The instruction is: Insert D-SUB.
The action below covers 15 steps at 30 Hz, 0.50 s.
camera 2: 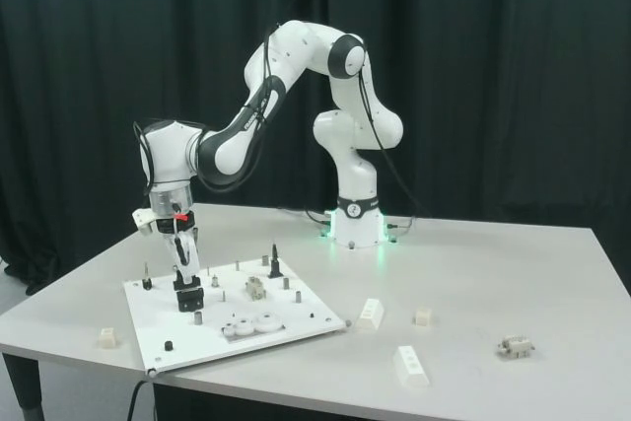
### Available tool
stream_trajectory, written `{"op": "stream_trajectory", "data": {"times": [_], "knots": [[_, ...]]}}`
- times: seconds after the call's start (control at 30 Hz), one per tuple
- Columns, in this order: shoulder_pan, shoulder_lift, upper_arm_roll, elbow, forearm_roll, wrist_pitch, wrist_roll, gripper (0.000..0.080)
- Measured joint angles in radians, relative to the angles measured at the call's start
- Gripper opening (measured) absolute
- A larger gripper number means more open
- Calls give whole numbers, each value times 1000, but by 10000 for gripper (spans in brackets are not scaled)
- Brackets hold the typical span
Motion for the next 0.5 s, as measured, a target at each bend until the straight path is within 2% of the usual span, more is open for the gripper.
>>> {"op": "stream_trajectory", "data": {"times": [0.5], "knots": [[9, 0, 0, -1, 0, 5, -13, 153]]}}
